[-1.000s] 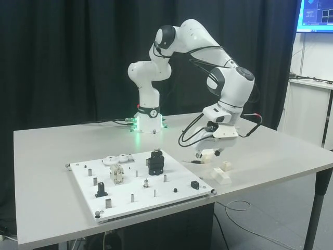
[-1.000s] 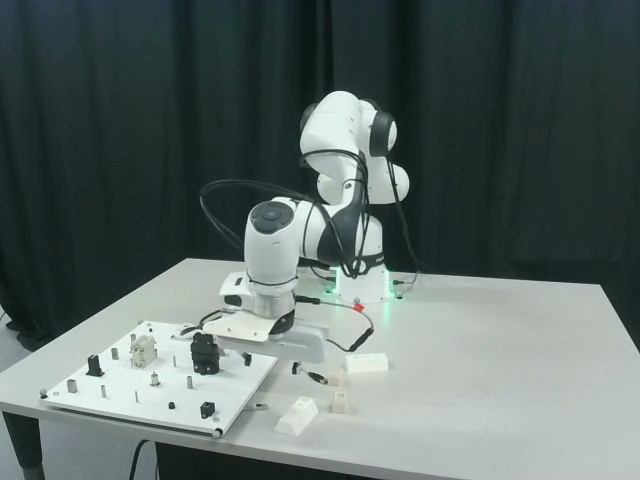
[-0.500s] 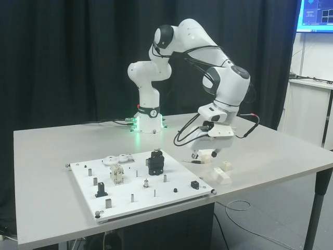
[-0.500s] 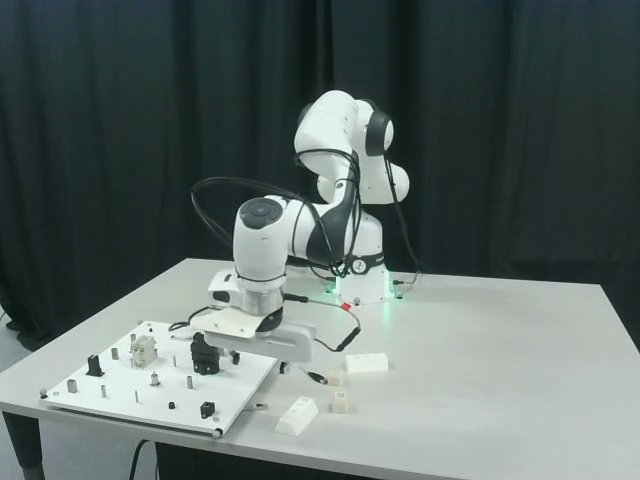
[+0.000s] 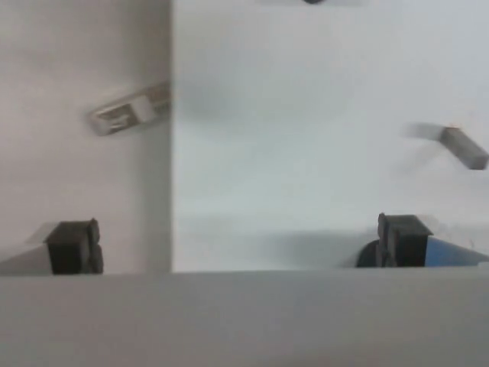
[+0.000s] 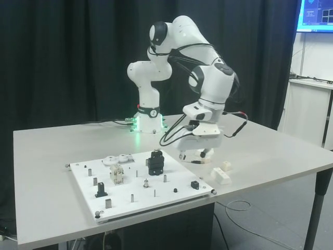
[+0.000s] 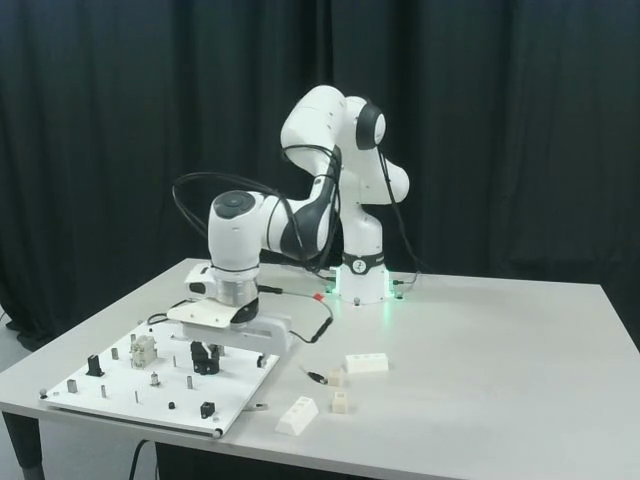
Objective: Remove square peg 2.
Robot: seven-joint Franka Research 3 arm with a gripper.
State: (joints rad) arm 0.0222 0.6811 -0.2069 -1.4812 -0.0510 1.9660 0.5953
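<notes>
The tool (image 5: 237, 245), fingers wide apart and empty, hangs over the white board's (image 6: 156, 203) edge; it should centre on the peg (image 5: 462, 147) before descending.

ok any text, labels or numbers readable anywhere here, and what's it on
None can be read.
Robot base: a round black mark on the band, too small to read.
Screen, top corner of the first room view: lines of text, too small to read.
White board: no print visible.
</notes>
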